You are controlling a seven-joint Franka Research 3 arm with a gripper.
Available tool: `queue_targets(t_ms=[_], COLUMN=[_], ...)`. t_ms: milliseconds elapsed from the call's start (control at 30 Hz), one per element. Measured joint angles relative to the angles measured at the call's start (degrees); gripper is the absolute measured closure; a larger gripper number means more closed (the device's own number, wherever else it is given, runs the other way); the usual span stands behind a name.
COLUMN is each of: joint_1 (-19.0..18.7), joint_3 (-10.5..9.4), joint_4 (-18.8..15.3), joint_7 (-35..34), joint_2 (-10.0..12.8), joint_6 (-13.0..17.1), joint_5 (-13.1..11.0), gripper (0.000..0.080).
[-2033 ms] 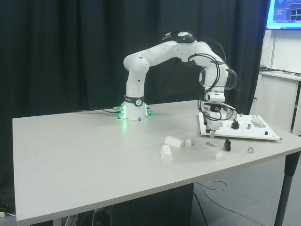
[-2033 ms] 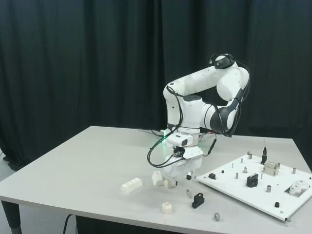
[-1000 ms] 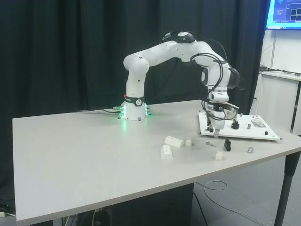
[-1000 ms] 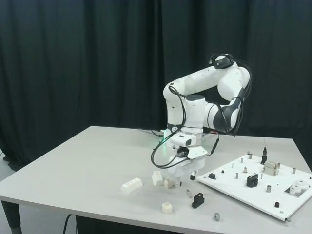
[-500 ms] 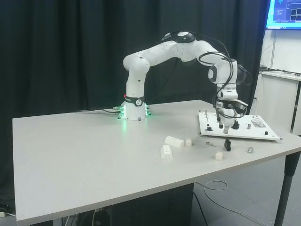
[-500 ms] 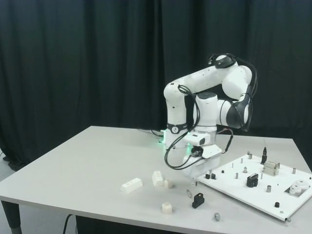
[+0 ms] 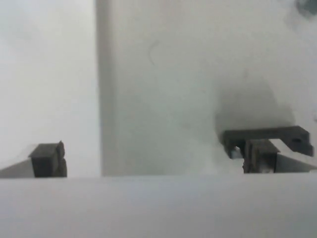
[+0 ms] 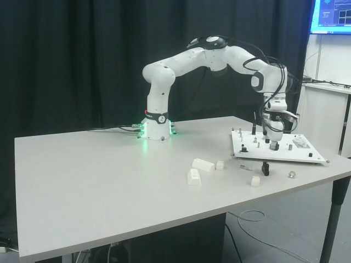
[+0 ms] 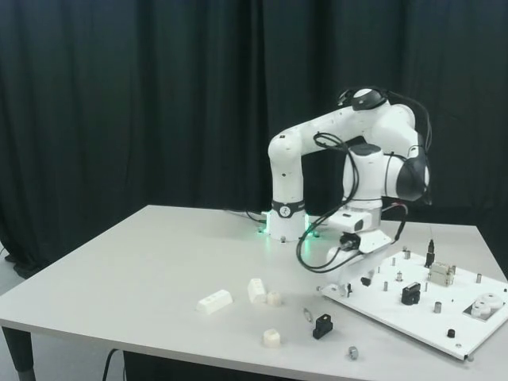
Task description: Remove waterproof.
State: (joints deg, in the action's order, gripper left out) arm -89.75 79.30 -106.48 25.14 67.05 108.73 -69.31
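Nearest the table's front edge, the loose pieces lie scattered: white blocks, a black clip and a small metal piece. They lie where they lay two seconds ago.

Just behind them sits the white board, and here is the change. The gripper, which hung low over the table by the board's near corner, has swung across and now hangs over the board itself, among its short posts. The wrist view shows the fingers spread wide apart. Only bare white surface lies between them, so the gripper holds nothing.

Further back on the board stand several small fittings, among them a black fitting and a grey fitting. The waterproof part is presumably one of the fittings still mounted on the board, but I cannot tell which. None of them is touched by the gripper yet.

Behind everything, the arm reaches out from its base, where a green light glows.

The move reads as an approach: the gripper has left the pieces already lying on the table and has gone, fingers parted, to fetch the next one. The removal itself is not yet begun. It must still line up over the right fitting, come down and close.
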Motion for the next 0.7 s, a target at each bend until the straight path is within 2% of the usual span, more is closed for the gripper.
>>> queue_targets(t_ms=[367,700], joint_1=[-3.2,-7.4], joint_3=[0.88,2.53], joint_4=[2.3,2.5], joint_7=[-6.4,-10.1], joint_2=[0.0,-0.1], joint_6=[-3.3,-5.6], joint_5=[2.4,3.4], gripper=[0.0003,0.0003])
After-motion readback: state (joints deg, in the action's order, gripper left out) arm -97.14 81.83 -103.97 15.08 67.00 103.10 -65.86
